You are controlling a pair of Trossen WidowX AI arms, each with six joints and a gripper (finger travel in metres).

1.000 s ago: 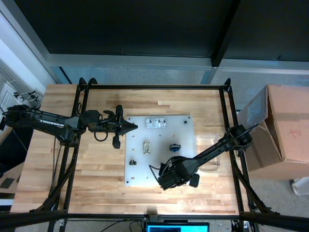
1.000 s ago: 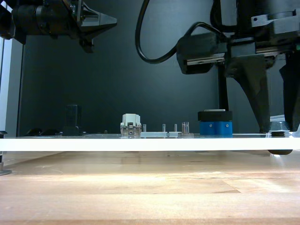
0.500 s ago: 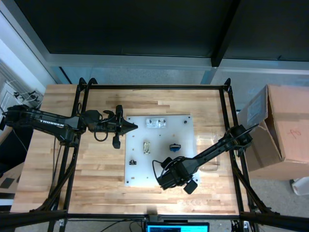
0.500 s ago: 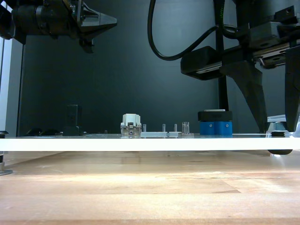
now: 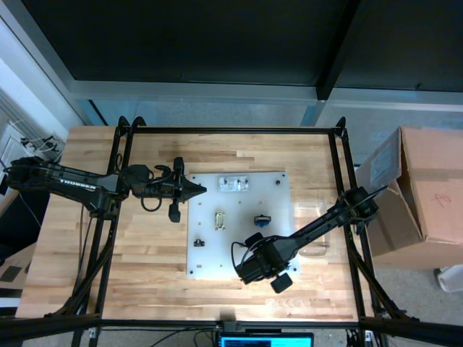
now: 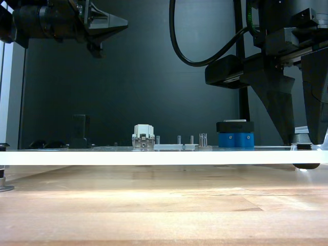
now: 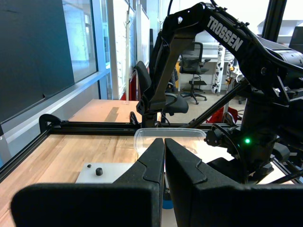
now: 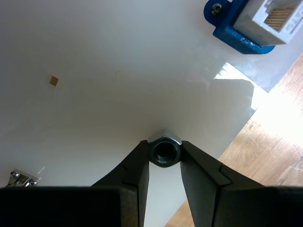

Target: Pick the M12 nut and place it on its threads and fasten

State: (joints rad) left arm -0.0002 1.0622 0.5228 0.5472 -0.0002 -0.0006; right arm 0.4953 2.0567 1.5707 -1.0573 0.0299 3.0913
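Note:
The small silver M12 nut (image 8: 164,152) sits upright on the white board (image 8: 94,71) with my right gripper (image 8: 164,145) shut on its flats. In the low view the nut (image 6: 303,138) rests on top of its black stud (image 6: 306,146), between the right gripper's fingers (image 6: 283,118). From above, the right wrist (image 5: 262,262) hides the nut and stud at the board's near right edge. My left gripper (image 5: 198,190) hangs shut and empty over the board's far left side; its fingers (image 7: 151,161) are pressed together.
A blue connector block (image 5: 261,220) and a white connector (image 5: 220,220) stand mid-board. A clear tray (image 5: 315,217) lies right of the board (image 5: 210,253). A cardboard box (image 5: 412,195) sits off the table's right edge. A black frame rings the table.
The right wrist has turned about the nut: its camera block swung toward the near edge in the high view. The nut stays on the stud. The left arm has not moved.

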